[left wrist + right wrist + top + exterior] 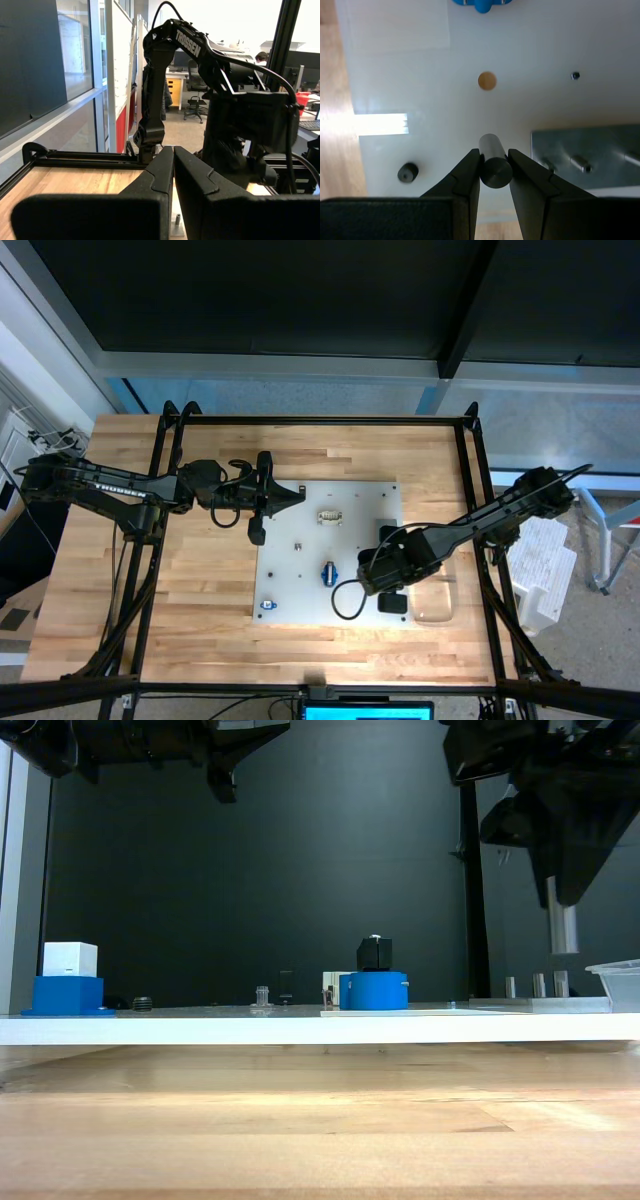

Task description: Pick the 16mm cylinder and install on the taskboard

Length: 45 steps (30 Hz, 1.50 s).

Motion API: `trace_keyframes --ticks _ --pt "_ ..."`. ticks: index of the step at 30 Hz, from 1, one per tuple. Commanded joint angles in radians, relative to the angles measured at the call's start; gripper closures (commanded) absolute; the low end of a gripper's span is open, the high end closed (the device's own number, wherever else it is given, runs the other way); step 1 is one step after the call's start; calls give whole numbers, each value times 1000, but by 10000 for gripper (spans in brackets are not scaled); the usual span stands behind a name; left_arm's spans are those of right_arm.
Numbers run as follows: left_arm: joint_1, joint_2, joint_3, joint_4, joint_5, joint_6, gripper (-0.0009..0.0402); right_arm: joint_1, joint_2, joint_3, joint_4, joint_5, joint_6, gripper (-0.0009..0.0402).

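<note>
Two arms reached inward over the wooden table, one from each side. At the left, the left gripper hung high above the far-left corner of the taskboard, pointing toward the other arm. Its fingers were pressed flat against each other with nothing between them.

Further right, on the white plate itself, a beige connector sat near the far edge and a blue fitting stood upright near the middle.

To the right of the fitting, the right gripper pointed down over the board's right portion. Its fingers were clamped on the 16mm cylinder, one on either side of the round body. The low view showed the peg held upright in the air, its lower end clear of the plate and not touching anything beneath.

In the right wrist view a round hole in the white surface lay just beyond the cylinder's end, apart from it. A grey metal block carrying several small pegs lay beside the gripper.

Farthest right, a clear tray rested on the table against the board's right edge, near the front.
</note>
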<state>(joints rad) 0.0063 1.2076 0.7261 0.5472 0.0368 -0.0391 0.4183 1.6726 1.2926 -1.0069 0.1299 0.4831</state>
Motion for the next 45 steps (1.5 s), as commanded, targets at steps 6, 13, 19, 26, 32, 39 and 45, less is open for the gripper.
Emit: trace_keyframes --ticks 6,13,19,26,32,39,45 --pt "0 0 0 0 0 0 392 -23 66 60 6 0 -28 386" --pt "0 0 0 0 0 0 392 -36 121 112 8 9 -40 386" --pt "0 0 0 0 0 0 392 -46 157 137 20 8 -50 386" --pt "0 0 0 0 0 0 392 -46 169 137 36 9 -50 386" --pt "0 0 0 0 0 0 392 -45 169 130 43 9 -45 386" --pt "0 0 0 0 0 0 392 -45 169 103 67 9 -46 386" --pt "0 0 0 0 0 0 392 -45 169 87 84 9 -47 386"
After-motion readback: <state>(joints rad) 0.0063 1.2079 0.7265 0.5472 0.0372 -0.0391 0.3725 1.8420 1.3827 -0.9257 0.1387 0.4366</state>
